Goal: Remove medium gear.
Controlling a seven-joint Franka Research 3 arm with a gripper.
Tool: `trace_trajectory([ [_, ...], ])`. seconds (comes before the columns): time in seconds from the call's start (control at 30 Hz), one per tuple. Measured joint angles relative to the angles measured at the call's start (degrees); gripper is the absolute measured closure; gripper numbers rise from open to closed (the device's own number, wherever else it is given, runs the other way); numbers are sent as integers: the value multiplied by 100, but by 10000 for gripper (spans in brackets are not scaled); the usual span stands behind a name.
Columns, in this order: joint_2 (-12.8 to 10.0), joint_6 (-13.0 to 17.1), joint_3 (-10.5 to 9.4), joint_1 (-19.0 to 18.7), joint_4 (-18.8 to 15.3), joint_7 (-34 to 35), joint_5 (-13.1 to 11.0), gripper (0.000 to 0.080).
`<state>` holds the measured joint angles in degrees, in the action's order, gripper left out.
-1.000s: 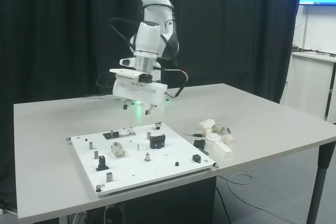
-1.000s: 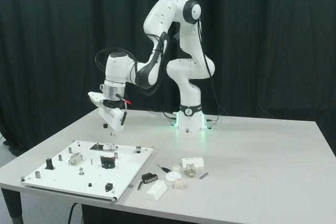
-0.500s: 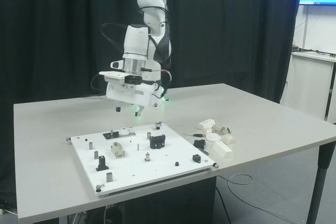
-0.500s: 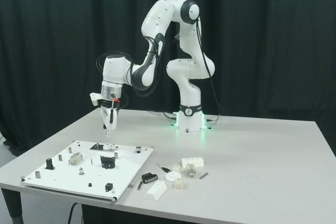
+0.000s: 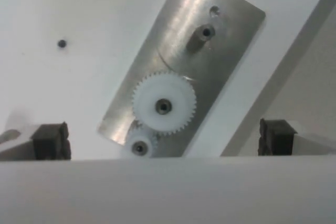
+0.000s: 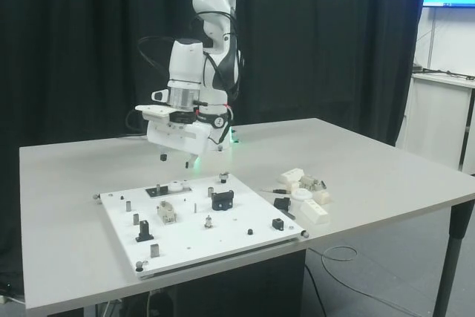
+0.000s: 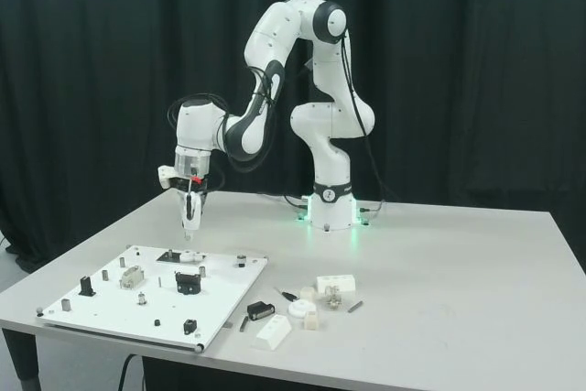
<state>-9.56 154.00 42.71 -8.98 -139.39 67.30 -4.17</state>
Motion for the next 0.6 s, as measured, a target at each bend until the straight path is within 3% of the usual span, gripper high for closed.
trace_trajectory([
  [0.23, -244, -4, -2, 4, 37, -196, -152, 3],
  [0.6, -634, 24, -48, 4, 200, -820, -960, 3],
])
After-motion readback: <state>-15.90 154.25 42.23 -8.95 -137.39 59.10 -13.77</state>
